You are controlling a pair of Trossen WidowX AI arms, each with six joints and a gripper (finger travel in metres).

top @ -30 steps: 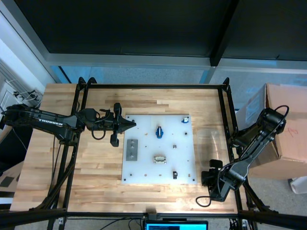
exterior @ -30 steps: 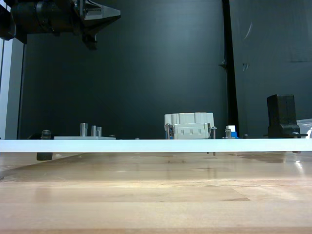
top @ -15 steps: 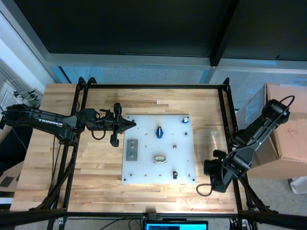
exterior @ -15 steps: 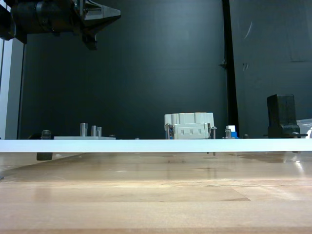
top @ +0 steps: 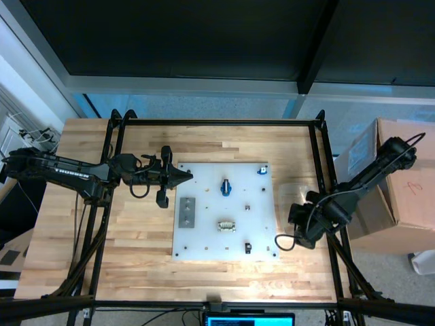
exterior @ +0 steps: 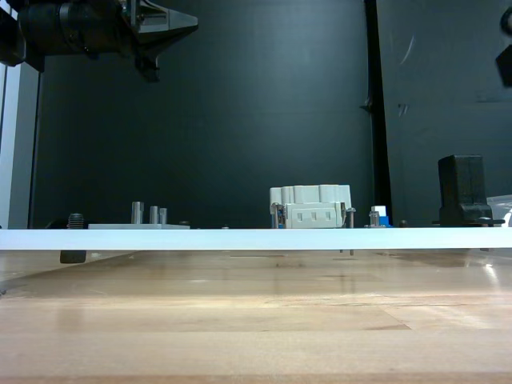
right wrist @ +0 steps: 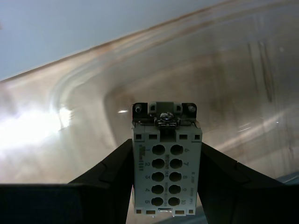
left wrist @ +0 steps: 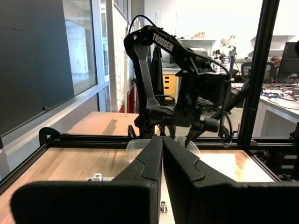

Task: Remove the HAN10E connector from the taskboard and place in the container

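Note:
The HAN10E connector (right wrist: 167,168) is a beige block with numbered holes, and my right gripper (right wrist: 167,191) is shut on it, one black finger (right wrist: 110,175) on each side. It hangs over the clear plastic container (right wrist: 79,88). In the high view the right gripper (top: 298,219) sits just right of the white taskboard (top: 204,244), at the container (top: 297,192). The beige seat (top: 226,225) stays on the board and also shows in the low view as the seat (exterior: 310,206). My left gripper (top: 187,175) is shut and empty, high above the board's far left corner.
A grey block with pegs (top: 186,211), a blue part (top: 225,187) and a small black part (top: 248,247) stand on the board. A black frame (top: 319,156) borders the table. A cardboard box (top: 401,197) stands beyond the right edge.
The right arm has carried the connector from near the table's front edge away toward the clear container. Part of it now shows at the low view's right edge. The left arm is still.

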